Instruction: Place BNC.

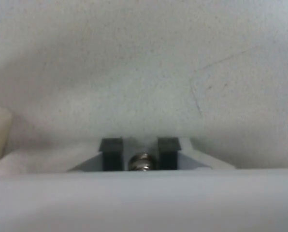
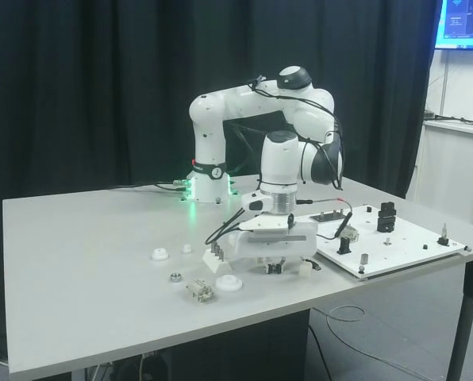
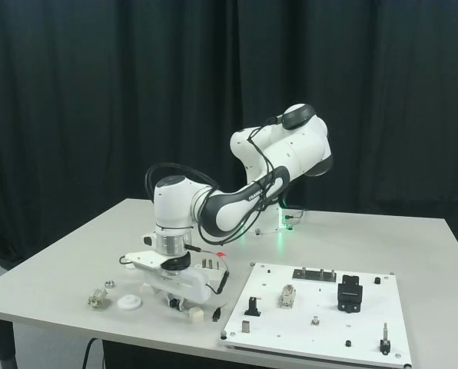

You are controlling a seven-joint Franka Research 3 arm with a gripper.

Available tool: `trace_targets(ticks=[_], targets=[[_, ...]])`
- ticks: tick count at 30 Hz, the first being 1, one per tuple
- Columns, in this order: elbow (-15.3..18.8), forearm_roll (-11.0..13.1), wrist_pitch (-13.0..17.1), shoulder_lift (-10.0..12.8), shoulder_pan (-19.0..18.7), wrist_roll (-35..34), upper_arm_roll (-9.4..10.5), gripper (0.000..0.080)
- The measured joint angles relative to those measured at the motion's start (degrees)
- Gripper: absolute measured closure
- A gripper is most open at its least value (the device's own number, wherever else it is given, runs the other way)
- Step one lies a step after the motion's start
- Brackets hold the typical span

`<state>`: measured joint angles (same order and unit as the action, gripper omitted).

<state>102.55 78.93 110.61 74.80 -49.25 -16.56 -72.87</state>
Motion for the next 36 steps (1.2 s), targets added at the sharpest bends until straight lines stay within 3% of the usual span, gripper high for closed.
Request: trace_targets(ticks=[1,2,7,8,14,15,19,20,36], targets=[[-0.06,0.00,0.00,0.00,0.02,-0.41,-0.01,0.0676],[-0.10,0.00,0.00,0.00,0.02,-0.63,-0.03,0.0618],[-0.39,-0.25,0.02,0.00,0.03,-0.69,-0.21,0.0618],[-0.48,-0.44,0.02,0.00,0.03,-0.69,-0.26,0.0231],[-1.15,-1.69,0.03,0.00,0.03,-0.69,-0.83,0.0231],[-1.26,-1.93,0.02,0.00,0.03,-0.69,-1.00,0.0060],[-1.61,-2.75,-0.04,0.00,0.02,-0.69,-1.69,0.0060],[-1.67,-2.93,-0.10,-0.01,0.02,-0.69,-1.85,0.0015],[-2.11,-3.57,-2.16,-0.04,0.02,-0.69,-4.39,0.0003]])
